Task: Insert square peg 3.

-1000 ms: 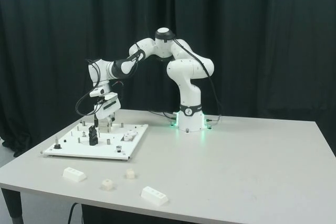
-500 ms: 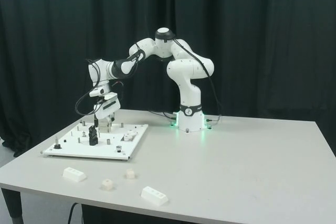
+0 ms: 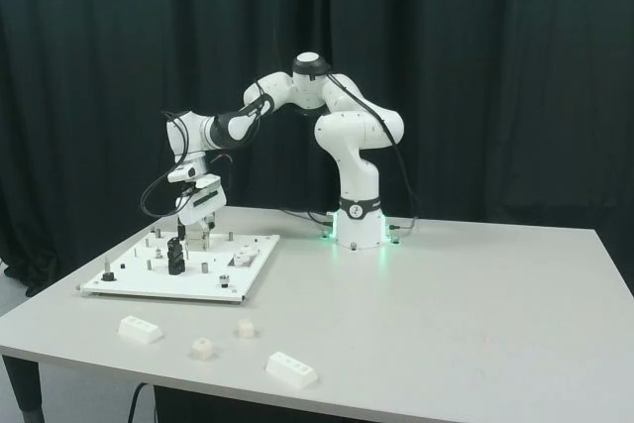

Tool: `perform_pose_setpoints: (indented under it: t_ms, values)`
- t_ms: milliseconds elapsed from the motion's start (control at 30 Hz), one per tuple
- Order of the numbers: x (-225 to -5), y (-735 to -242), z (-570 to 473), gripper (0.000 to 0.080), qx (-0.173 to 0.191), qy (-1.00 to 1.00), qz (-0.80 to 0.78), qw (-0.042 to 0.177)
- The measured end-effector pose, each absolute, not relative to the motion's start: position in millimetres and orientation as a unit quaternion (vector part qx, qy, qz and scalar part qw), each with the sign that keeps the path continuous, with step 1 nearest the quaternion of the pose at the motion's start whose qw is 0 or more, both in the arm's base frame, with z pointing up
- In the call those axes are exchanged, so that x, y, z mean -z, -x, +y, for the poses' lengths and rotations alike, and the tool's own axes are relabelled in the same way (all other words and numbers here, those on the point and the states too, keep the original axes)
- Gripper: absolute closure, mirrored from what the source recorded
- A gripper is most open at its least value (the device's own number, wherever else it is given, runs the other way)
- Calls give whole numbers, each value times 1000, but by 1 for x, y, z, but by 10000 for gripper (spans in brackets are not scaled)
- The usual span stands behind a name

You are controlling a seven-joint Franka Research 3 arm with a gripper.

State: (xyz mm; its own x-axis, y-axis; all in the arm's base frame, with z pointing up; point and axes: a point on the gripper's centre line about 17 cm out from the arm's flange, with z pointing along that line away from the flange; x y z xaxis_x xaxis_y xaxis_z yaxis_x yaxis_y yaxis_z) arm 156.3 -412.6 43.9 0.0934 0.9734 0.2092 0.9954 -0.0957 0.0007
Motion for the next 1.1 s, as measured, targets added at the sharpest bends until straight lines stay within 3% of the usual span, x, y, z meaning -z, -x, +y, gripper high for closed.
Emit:
perform_pose_setpoints:
  t_ms: [1100]
  values:
    - [-44,-156,-413,689,80,709,-697,68]
